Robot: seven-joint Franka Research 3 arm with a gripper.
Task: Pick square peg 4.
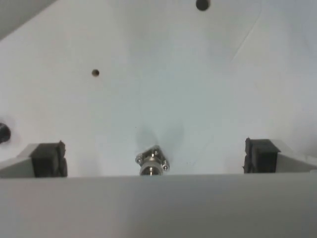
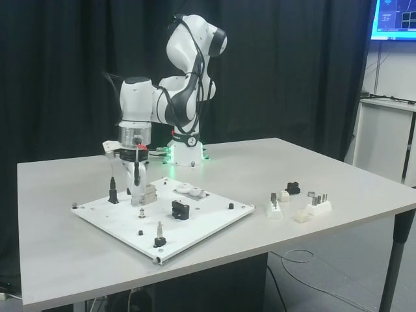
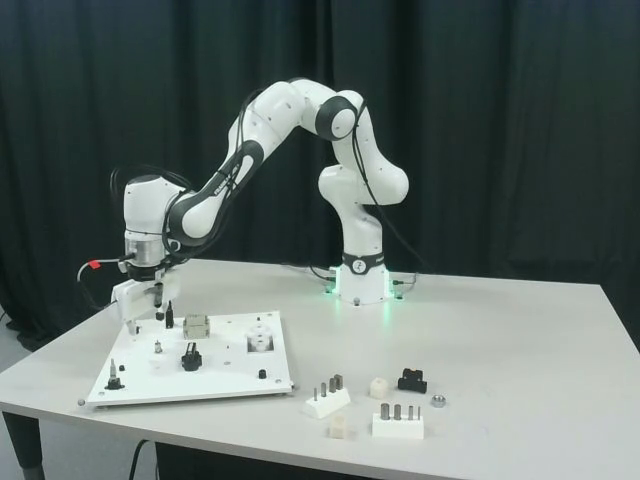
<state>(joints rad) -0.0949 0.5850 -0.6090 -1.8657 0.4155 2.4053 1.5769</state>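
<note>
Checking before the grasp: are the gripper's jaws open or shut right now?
Open. In the wrist view the gripper shows its two black fingertips far apart, with only a small metal fitting on the white board between them.

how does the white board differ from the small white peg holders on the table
The board is wide, flat and lies under the gripper; the peg holders are small blocks far from the gripper, near the table's front edge. The board carries several fixtures; the holders carry short upright pegs. Both are white.

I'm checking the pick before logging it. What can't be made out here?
- Square peg 4: pegs on the white holders are too small to tell apart in either room view.
- Wrist view: a grey ledge cuts off the metal fitting.
- The gripper holds nothing visible.
</note>
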